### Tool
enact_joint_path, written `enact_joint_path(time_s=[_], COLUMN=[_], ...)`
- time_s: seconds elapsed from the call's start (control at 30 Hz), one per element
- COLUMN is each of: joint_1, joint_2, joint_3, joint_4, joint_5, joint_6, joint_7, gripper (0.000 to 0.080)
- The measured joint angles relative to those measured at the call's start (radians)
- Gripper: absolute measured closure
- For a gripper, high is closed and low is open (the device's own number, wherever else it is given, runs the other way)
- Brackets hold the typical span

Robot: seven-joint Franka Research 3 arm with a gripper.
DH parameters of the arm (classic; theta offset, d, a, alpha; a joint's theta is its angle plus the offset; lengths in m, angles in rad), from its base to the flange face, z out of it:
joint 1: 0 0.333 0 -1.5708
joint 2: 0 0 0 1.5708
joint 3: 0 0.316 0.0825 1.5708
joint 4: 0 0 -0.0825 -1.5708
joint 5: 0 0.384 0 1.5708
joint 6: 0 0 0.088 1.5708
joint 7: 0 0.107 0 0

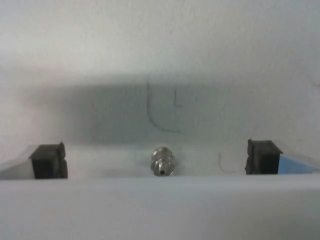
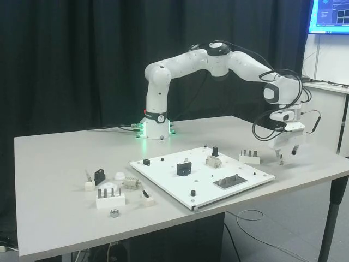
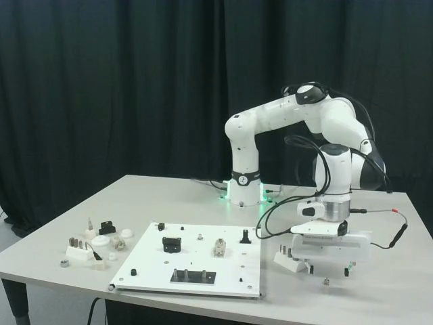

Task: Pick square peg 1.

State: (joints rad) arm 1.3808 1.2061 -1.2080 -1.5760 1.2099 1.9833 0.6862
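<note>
My gripper (image 1: 155, 159) is open, its two black fingertips (image 1: 48, 161) wide apart over the grey table (image 1: 160, 60). A small metal stub (image 1: 161, 161) shows midway between them; I cannot tell whether it rests on the table. In the room views the gripper (image 2: 287, 156) (image 3: 328, 271) hangs low over the table's right end. It is just beside a small white holder (image 2: 250, 158) (image 3: 287, 261) with short grey pegs standing in it. Nothing is held between the fingers.
A white assembly board (image 2: 163, 166) (image 3: 149, 261) with black and metal fixtures lies mid-table. Further left stand a second peg holder (image 2: 110, 197) (image 3: 80, 249) and several small loose parts. The table's front edge and right end are close to the gripper.
</note>
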Motion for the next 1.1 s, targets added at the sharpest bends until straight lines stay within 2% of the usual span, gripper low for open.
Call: enact_joint_path(time_s=[0.63, 1.1], joint_1=[-0.002, -0.017], joint_2=[0.000, 0.000], joint_3=[-0.057, -0.070], joint_4=[0.016, 0.041], joint_5=[-0.007, -0.007], joint_6=[-0.023, -0.056], joint_7=[-0.035, -0.042], gripper=[0.0003, 0.0003])
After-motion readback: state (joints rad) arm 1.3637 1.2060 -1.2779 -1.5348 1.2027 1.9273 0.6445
